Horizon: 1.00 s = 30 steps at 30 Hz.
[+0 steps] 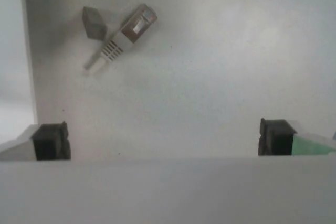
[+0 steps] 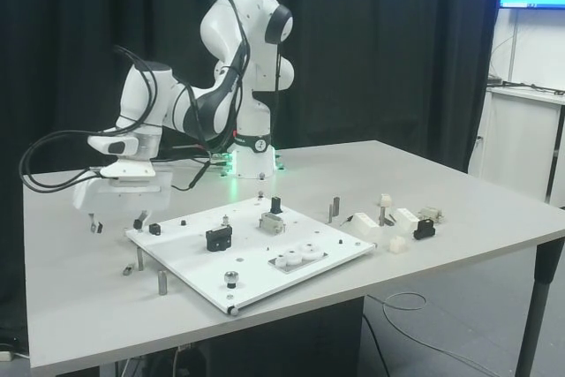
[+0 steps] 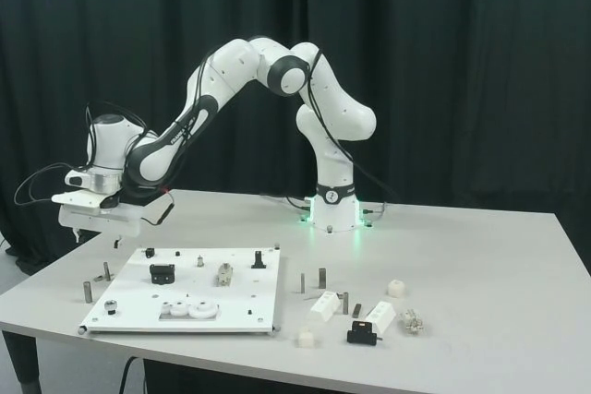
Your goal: Remove BNC.
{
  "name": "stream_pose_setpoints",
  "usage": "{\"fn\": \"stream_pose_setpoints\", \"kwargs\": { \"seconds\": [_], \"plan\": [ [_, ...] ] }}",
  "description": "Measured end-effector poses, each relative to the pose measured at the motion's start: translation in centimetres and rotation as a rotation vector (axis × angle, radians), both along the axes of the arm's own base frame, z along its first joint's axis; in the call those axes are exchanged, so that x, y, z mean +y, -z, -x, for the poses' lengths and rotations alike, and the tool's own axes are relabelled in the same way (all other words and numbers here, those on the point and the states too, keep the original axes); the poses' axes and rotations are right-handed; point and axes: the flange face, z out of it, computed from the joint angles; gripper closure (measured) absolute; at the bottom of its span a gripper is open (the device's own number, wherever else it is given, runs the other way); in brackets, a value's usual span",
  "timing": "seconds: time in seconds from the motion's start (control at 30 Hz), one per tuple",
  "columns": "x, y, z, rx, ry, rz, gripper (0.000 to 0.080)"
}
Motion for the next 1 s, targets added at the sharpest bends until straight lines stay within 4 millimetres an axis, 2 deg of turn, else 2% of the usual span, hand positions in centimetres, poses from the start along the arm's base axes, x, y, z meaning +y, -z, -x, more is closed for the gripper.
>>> {"fn": "stream_pose_setpoints", "kwargs": {
  "seconds": [1.0],
  "plan": [
    [-1.4, -1.1, 0.4, 0.013, 0.023, -0.024, 0.0003]
  ]
}}
